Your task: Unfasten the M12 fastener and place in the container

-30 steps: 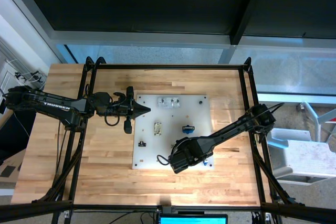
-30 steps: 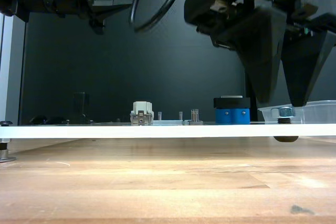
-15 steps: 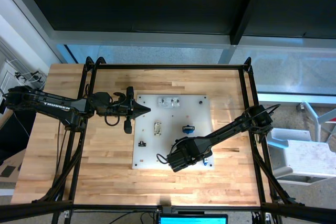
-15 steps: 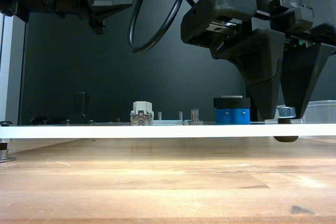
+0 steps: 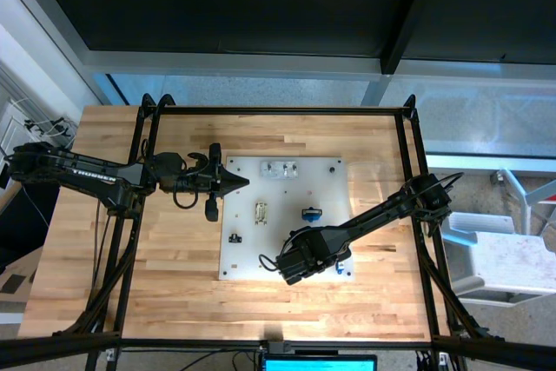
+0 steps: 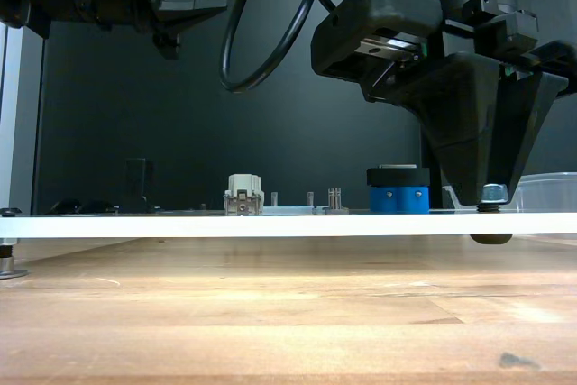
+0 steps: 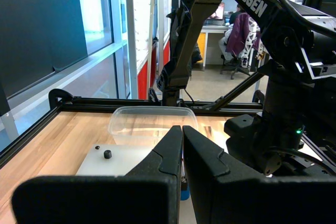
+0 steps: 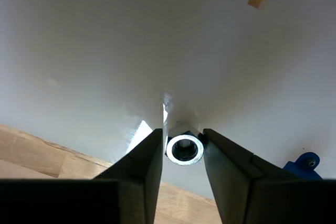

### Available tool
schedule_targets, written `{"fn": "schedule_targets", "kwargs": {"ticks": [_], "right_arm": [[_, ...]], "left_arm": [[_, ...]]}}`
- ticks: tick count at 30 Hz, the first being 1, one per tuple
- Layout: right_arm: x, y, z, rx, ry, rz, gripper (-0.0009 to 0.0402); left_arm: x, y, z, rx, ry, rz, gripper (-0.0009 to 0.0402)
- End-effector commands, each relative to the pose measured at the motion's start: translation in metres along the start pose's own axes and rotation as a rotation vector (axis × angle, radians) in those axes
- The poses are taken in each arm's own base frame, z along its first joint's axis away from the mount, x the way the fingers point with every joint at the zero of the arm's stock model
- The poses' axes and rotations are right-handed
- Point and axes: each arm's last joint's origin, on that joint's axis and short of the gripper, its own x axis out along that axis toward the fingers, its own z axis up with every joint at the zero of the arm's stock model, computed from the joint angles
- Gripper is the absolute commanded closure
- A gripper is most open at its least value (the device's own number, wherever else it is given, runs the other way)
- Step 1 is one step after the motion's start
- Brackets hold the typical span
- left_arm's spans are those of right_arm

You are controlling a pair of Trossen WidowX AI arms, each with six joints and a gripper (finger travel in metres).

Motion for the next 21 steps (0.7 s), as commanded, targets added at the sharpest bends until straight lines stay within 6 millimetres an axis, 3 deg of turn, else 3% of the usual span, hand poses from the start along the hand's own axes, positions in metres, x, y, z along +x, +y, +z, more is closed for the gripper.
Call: {"fn": "schedule_targets", "kwargs": {"ticks": [1,8,21], "right_arm": [[0.0,0.0006,-0.0002,-0.009,0.001,0.006,0.0324],[-0.0002,0.0016,-0.0002,-0.135,-0.001,0.018,0.0355],[-0.0003,0.0015,0.0,-0.875,-0.007,0.016,0.0369]], "left_arm": [[0.0001,0.0001,0.0001,0.0,0.0,0.0,0.0393],[0.0001,0.0001,0.0001,0.0,0.0,0.0,0.0393],[0.0001,0.0,0.0001,0.0,0.0,0.0,0.0393]]}}
